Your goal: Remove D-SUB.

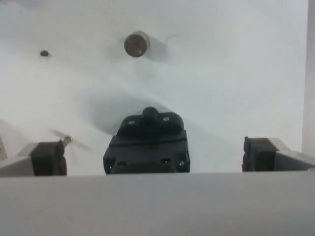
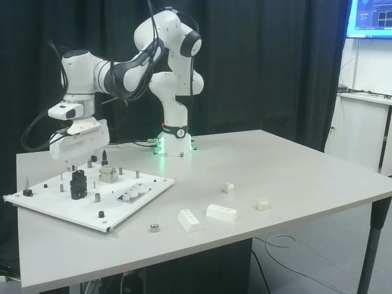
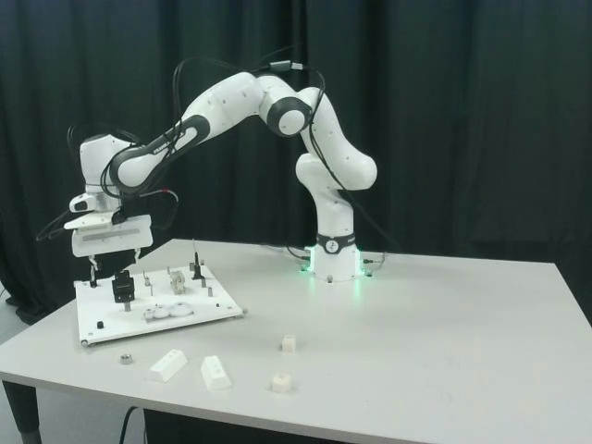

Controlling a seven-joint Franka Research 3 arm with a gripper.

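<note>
While the white arm hangs over the white board (image 2: 144,191), its end effector (image 1: 152,160) is spread wide, one finger (image 1: 48,158) to each side of the black D-SUB (image 1: 146,147). That connector stands upright on the board, long axis vertical, near the bench's (image 2: 294,165) corner.

no legible text anywhere, screen (image 2: 370,18) at room's edge (writing too small to read)

D-SUB (image 1: 146,150): matt black plastic | board (image 2: 37,205): smooth white | table (image 2: 294,165): matt grey
</note>
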